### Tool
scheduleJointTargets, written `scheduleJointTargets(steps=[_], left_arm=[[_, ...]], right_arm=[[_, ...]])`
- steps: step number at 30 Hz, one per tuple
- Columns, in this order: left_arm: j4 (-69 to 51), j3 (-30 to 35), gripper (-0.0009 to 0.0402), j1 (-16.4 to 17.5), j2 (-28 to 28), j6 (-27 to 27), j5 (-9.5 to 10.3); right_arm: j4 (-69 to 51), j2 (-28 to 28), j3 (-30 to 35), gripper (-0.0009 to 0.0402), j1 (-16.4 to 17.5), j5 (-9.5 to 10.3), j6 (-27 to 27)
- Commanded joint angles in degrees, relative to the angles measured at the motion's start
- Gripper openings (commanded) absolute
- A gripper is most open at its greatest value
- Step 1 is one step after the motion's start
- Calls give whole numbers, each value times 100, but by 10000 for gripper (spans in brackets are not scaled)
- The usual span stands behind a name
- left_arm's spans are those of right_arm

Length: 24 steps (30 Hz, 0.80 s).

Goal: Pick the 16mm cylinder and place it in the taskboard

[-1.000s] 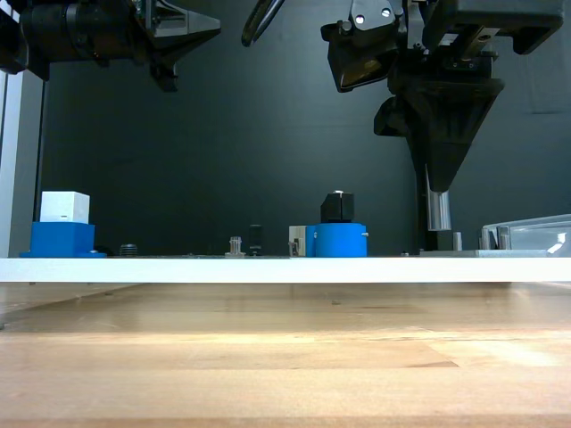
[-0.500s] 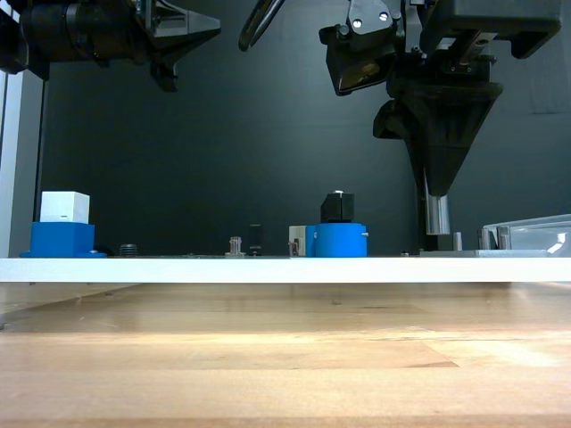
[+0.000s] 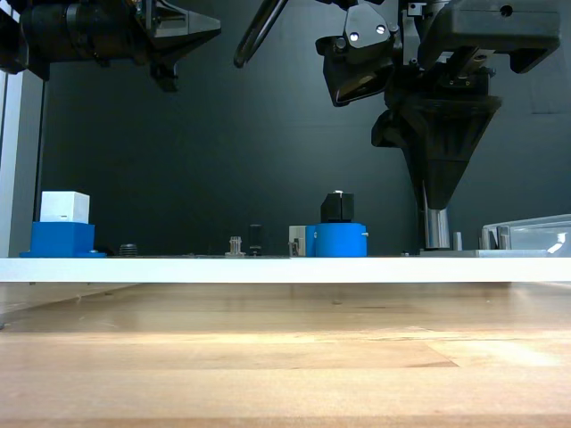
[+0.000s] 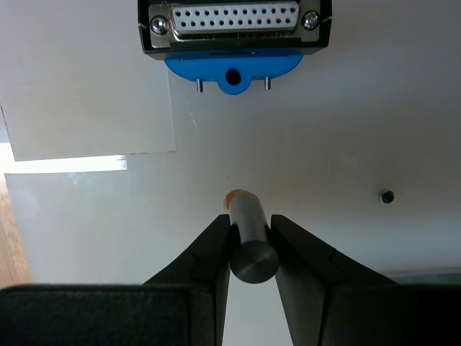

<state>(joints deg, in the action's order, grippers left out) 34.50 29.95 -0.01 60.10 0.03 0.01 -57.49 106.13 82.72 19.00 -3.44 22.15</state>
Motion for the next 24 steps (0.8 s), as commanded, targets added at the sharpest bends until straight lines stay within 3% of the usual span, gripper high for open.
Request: scheduleJointTargets(steps=[1, 24], left_arm=[[2, 0, 0, 0, 0, 0, -2], [2, 0, 0, 0, 2, 2, -2]], right_arm=[[0, 7, -4, 25, 13, 2, 0], [72, 7, -59, 25, 52, 0, 9]])
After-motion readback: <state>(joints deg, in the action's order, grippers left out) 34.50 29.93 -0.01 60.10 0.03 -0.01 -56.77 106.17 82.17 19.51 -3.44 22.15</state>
